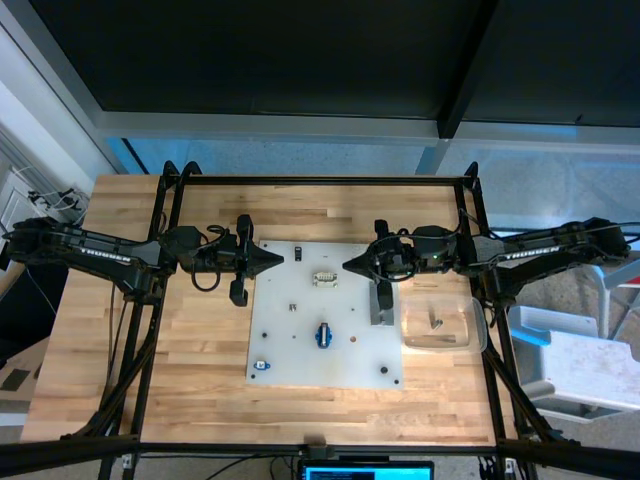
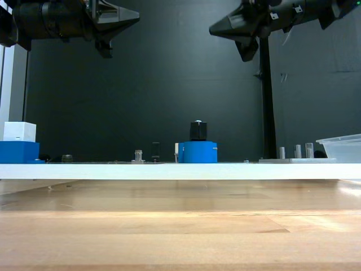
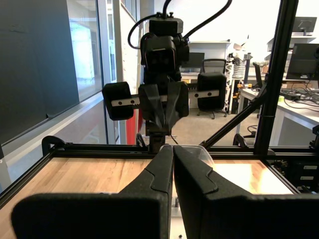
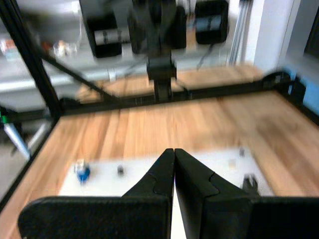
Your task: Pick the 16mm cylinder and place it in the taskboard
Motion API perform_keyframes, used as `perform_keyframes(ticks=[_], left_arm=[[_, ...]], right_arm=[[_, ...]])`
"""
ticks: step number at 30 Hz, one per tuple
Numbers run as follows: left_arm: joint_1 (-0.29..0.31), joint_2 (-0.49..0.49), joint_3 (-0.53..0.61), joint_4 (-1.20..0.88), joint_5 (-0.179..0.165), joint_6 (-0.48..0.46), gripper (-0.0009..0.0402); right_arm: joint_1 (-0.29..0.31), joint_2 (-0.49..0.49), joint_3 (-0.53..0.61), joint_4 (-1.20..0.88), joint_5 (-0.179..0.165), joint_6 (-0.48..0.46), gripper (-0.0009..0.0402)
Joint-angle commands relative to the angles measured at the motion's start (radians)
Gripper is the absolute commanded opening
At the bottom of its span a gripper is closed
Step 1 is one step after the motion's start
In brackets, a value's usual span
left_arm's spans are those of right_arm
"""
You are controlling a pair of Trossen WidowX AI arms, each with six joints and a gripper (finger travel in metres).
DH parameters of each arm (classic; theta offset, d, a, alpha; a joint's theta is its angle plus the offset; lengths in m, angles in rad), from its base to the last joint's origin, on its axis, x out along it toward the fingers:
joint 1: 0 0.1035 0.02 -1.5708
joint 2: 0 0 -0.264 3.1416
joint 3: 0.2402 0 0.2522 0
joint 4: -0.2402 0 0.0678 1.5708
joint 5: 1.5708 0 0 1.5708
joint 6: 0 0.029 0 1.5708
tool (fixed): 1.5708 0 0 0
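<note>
- Matte black, slender-linked left arm (image 1: 100,255): white lettering ran along the forearm, and a black cable (image 1: 205,280) looped beneath the wrist.
- Black wedge-shaped left gripper (image 1: 278,258), above the left half of the light wooden table (image 1: 200,340): two moulded fingers (image 3: 159,174) tapered to one point and met along a thin seam.
- Matte black right arm (image 1: 540,250): same finish and white lettering.
- Black wedge-shaped right gripper (image 1: 348,265), above the table's right half: matching fingers met at a point. Its carriage bore a pale grey rail (image 3: 122,102) with small screws between two blocky black mounts, and black cables (image 3: 142,25) arched over the housing.
</note>
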Motion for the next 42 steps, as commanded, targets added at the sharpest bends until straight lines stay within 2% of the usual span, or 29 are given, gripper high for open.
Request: perform_keyframes(ticks=[1,8,17,29,36,42], left_arm=[[0.0,0.0,0.0,0.0,0.0,0.0,0.0],[0.0,0.0,0.0,0.0,0.0,0.0,0.0],[0.0,0.0,0.0,0.0,0.0,0.0,0.0],[0.0,0.0,0.0,0.0,0.0,0.0,0.0],[0.0,0.0,0.0,0.0,0.0,0.0,0.0],[0.0,0.0,0.0,0.0,0.0,0.0,0.0]], right_arm=[[0.007,0.0,0.059,-0.162,0.001,0.0,0.0],[0.017,0.002,0.186,-0.487,0.003,0.001,0.0],[0.031,0.001,0.274,-0.827,0.003,0.042,0.0],[0.094,0.001,0.278,-1.151,0.003,0.072,0.0],[0.148,0.0,0.277,-1.254,0.003,0.085,0.0],[0.19,-0.003,0.274,-1.328,0.003,0.167,0.0]])
